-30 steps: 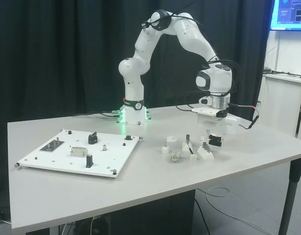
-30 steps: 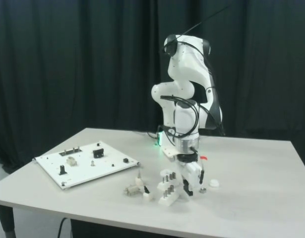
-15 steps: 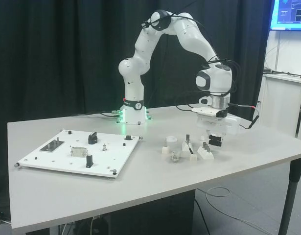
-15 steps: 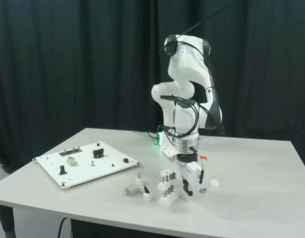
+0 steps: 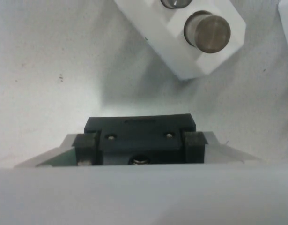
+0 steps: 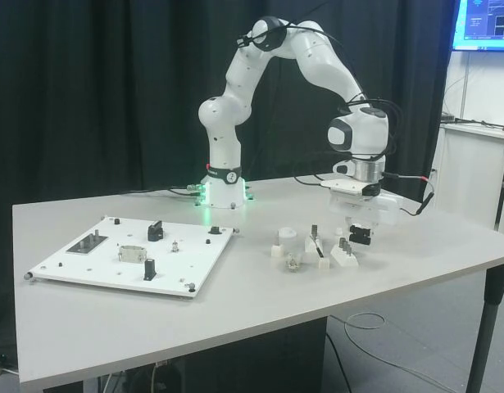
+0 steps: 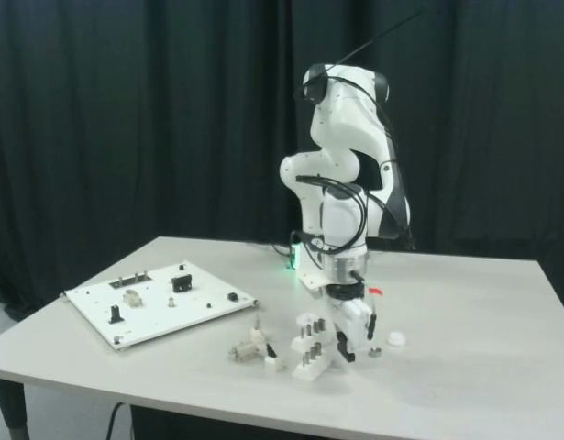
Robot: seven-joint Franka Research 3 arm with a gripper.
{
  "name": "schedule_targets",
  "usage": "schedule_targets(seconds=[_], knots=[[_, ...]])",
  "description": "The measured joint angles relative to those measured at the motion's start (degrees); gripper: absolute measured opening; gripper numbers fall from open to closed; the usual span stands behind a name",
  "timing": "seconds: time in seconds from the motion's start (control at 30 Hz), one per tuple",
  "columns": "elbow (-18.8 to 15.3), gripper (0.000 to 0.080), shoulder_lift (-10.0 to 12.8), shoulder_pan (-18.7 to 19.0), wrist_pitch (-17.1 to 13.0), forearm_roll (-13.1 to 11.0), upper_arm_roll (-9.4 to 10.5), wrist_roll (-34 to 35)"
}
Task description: Insert D-SUB.
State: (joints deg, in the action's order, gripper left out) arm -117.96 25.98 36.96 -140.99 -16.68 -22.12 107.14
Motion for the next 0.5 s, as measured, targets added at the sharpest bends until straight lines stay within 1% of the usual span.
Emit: schedule_targets(seconds=[0.37, 0.5], knots=[[0.04, 0.0382, -0.05, 0.0, 0.16, 0.6, 0.0, 0.0], [0.05, 0.0382, -0.18, 0.0, 0.69, 1.06, -0.05, 0.0]])
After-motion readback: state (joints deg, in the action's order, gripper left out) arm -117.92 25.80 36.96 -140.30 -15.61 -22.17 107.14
